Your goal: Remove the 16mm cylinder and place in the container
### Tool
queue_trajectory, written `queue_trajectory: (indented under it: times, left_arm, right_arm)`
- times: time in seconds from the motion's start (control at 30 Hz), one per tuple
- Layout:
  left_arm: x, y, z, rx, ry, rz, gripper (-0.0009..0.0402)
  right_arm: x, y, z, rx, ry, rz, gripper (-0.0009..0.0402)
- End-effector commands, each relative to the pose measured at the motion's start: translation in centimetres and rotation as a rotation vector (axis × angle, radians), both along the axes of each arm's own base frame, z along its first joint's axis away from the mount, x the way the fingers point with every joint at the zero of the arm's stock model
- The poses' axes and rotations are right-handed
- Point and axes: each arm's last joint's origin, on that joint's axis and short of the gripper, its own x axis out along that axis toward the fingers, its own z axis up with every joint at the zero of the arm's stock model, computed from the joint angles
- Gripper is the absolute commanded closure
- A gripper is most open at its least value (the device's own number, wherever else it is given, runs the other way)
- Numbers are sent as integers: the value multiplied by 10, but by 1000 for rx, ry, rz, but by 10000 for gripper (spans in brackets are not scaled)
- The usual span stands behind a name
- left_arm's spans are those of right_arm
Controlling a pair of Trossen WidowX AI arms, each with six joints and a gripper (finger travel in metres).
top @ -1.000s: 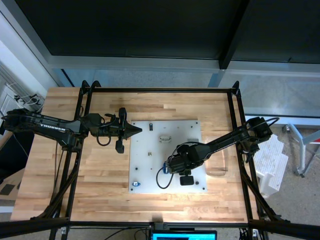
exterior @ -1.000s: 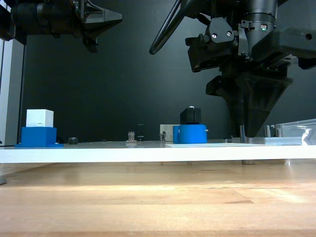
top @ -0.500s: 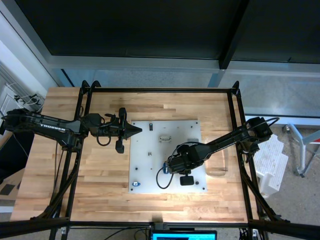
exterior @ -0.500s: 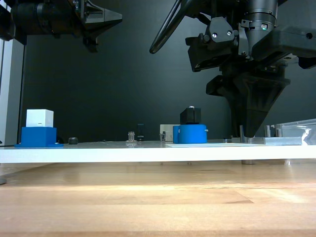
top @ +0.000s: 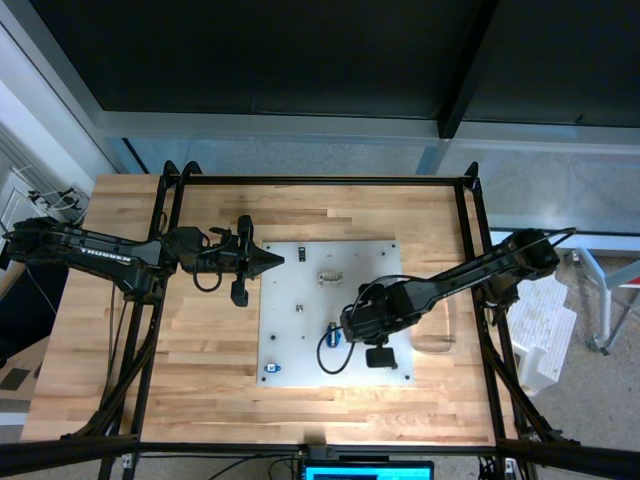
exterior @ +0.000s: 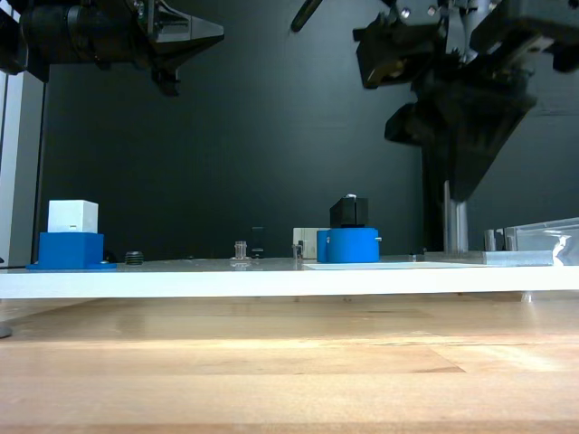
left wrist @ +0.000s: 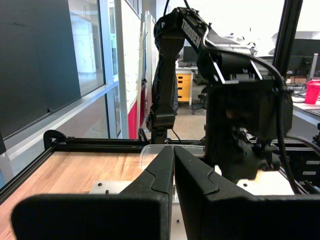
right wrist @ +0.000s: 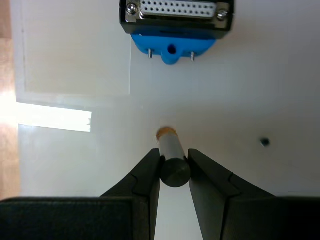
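Pinching the cylinder (exterior: 455, 228) near a blue connector (right wrist: 173, 49), right tool (right wrist: 173, 158) hovers; left tool (left wrist: 173, 151), pressed together, hangs left.

Left pincer (top: 275, 260) at white board (top: 300, 345) edge; right pincer (top: 350, 322) over it.

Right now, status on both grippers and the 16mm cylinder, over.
Right gripper shut on 16mm cylinder, upright above the board. Left gripper shut, parked high at left. Container beside board's right edge; nothing seen in between.

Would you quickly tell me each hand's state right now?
Left hand: closed, empty, above the table's left side.
Right hand: closed on the 16mm cylinder, above the white board.
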Motion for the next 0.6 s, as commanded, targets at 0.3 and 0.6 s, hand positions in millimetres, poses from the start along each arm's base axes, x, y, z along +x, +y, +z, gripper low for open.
queue_trajectory:
  times: [0.3, 0.6]
  left_arm:
    - [0, 0, 0, 0, 0, 0, 393]
    - [0, 0, 0, 0, 0, 0, 393]
  right_arm:
    - [-17, -6, 30, 18, -51, -3, 393]
    - [-22, -4, 34, 26, -49, -18, 393]
